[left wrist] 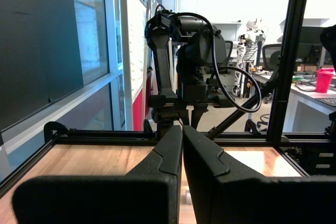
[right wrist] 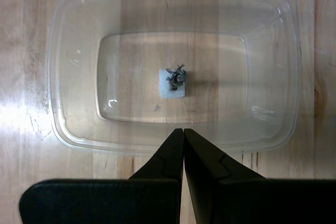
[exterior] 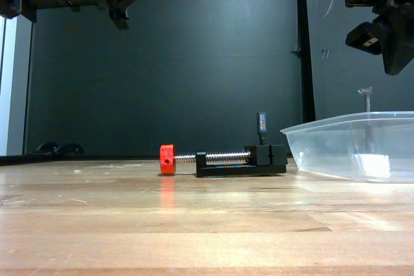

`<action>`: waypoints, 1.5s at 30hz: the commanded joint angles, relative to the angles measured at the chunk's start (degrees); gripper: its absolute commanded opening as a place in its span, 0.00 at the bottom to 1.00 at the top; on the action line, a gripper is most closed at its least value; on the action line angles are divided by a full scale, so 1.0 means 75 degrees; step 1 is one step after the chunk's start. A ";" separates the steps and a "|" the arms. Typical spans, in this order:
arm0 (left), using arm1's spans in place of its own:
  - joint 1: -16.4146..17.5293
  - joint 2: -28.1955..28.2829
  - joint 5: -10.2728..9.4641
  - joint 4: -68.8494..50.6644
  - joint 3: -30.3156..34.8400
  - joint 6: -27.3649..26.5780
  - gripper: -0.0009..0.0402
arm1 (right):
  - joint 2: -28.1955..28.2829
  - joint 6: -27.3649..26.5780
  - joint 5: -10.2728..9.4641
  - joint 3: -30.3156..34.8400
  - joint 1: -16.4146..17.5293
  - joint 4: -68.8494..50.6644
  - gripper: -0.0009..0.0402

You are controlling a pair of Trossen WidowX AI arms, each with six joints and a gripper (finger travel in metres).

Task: Pick the usb-c connector and install on the hub

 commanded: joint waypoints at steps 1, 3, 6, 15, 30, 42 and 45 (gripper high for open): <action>0.0003 0.0003 0.0000 0.0003 0.0003 0.0003 0.02 | 0.0125 -0.0015 0.0047 0.0099 0.0009 -0.0047 0.04; 0.0000 0.0003 0.0000 0.0003 0.0003 0.0003 0.02 | 0.0216 -0.0020 0.0219 0.0146 0.0015 -0.0047 0.06; 0.0000 0.0003 0.0000 0.0003 0.0003 0.0003 0.02 | 0.0321 -0.0017 0.0271 0.0152 0.0017 -0.0044 0.11; 0.0000 0.0003 0.0000 0.0003 0.0003 0.0003 0.02 | 0.0807 0.0003 0.0283 0.0149 0.0029 -0.0032 0.32; 0.0000 0.0003 0.0000 0.0003 0.0003 0.0003 0.02 | 0.1530 0.0181 0.0289 0.0149 0.0087 0.0114 0.53; 0.0000 0.0003 0.0000 0.0000 0.0003 0.0003 0.02 | 0.2008 0.0178 0.0283 0.0149 0.0128 0.0481 0.54; 0.0000 0.0003 0.0000 0.0003 0.0003 0.0003 0.02 | 0.2101 0.0181 0.0286 0.0149 0.0137 0.0484 0.54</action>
